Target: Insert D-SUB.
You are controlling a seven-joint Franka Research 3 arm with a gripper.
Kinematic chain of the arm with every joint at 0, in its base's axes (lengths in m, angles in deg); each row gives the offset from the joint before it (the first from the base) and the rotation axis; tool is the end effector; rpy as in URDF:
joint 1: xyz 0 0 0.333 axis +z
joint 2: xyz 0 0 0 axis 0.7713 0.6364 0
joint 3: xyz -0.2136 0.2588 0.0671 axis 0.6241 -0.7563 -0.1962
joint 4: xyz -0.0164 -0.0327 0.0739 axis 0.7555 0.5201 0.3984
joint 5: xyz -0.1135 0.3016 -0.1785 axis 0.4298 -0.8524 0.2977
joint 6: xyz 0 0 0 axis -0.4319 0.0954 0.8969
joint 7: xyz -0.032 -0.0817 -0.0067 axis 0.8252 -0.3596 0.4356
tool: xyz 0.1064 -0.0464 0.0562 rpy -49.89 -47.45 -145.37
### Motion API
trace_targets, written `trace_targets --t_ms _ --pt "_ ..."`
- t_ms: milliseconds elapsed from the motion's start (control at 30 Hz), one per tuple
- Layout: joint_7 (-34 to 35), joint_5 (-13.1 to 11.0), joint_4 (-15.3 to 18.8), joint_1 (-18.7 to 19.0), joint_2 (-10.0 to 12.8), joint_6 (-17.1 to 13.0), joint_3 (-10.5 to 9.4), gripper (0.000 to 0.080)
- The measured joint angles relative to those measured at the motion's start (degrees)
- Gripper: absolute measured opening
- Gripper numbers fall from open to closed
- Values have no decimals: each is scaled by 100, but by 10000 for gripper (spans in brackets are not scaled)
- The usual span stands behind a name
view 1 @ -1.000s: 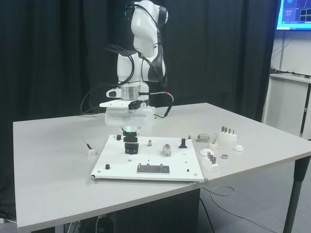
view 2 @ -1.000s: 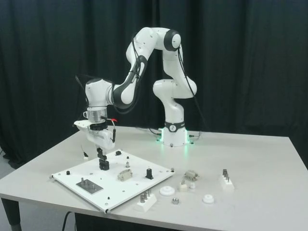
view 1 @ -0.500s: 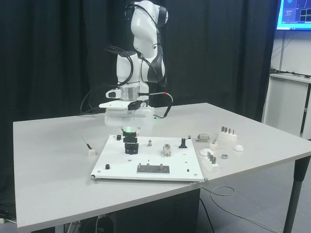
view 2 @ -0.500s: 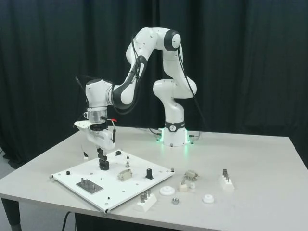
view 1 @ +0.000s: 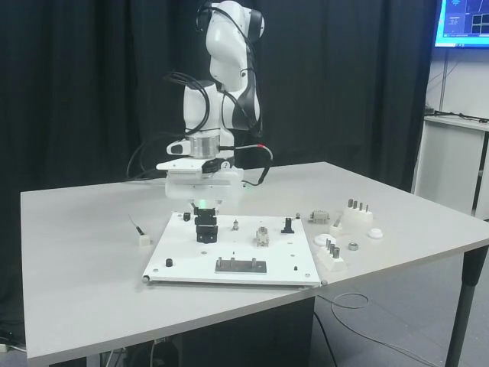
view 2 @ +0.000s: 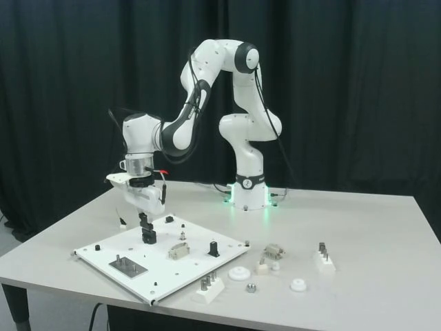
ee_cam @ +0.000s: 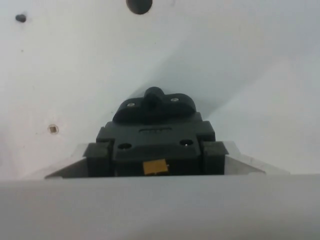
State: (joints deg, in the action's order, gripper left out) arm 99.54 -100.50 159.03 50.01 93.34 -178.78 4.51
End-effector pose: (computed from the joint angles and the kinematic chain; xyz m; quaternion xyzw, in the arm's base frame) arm 0.4732 -0.2549 0.2943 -0.7682 0.6397 -0.0070 0.0239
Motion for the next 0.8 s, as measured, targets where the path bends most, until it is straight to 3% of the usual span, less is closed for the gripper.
trace_targets --t_ms 467,800 --pt "-89 0 93 21 -43 -173 -1 381" --pt "289 -10 117 46 -67 -164 -15 381"
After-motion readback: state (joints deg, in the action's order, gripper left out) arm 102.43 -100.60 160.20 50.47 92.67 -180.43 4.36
